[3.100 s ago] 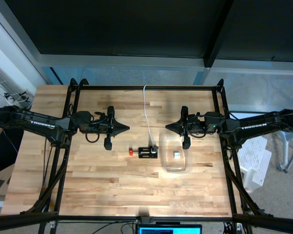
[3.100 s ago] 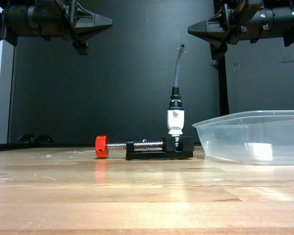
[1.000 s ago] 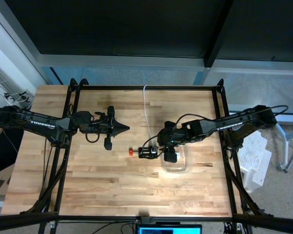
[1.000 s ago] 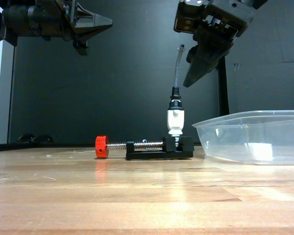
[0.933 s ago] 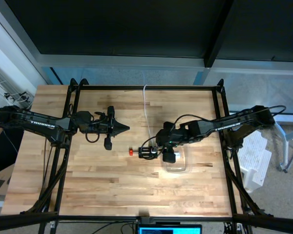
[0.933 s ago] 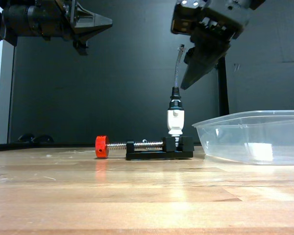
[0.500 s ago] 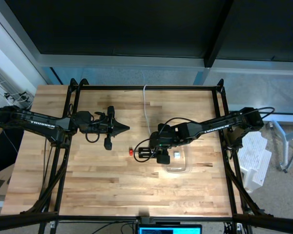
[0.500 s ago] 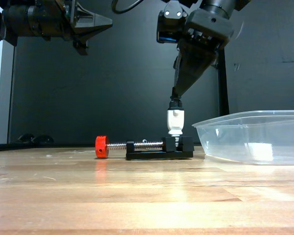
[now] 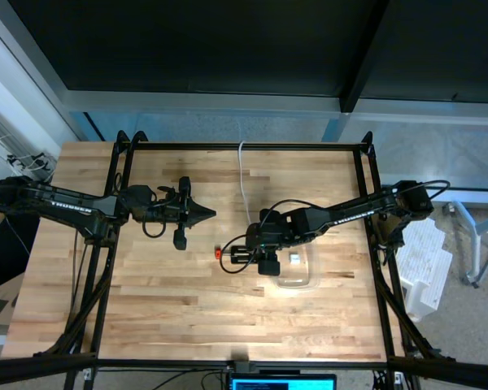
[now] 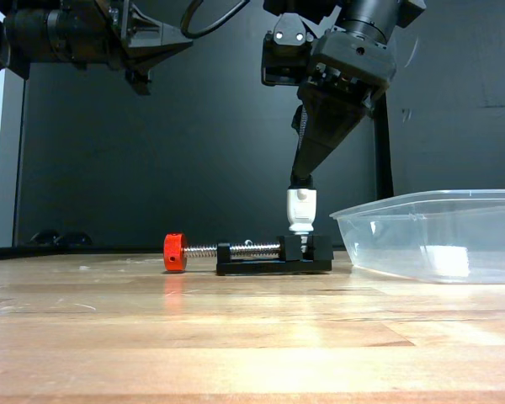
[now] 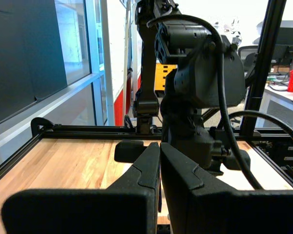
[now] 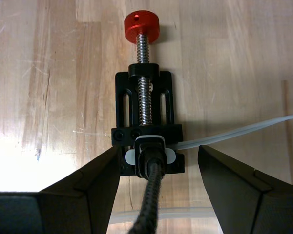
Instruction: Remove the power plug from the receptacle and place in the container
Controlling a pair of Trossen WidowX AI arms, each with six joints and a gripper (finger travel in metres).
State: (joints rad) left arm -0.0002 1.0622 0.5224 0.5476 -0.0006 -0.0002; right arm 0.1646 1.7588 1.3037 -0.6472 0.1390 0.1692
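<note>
The black power plug (image 12: 149,152) stands upright in the white receptacle (image 10: 301,208), which a black clamp (image 12: 146,113) with a red knob (image 12: 142,25) holds. A braided cable (image 12: 147,204) rises from the plug. My right gripper (image 12: 159,148) points down over it, open, with one finger (image 12: 90,183) on each side and not touching. In the low view its tip (image 10: 300,178) covers the plug. The clear container (image 10: 438,235) sits just right of the clamp. My left gripper (image 11: 159,152) is shut and empty, parked high at the left (image 9: 200,214).
A small white cube (image 9: 294,257) lies inside the container (image 9: 297,279). A white cable (image 9: 245,183) runs from the clamp to the table's far edge. Black frame rails (image 9: 244,146) border the wooden table.
My right arm swung left and downward from its raised place by the container, and its open fingers came down around the plug. The left arm stayed put.
</note>
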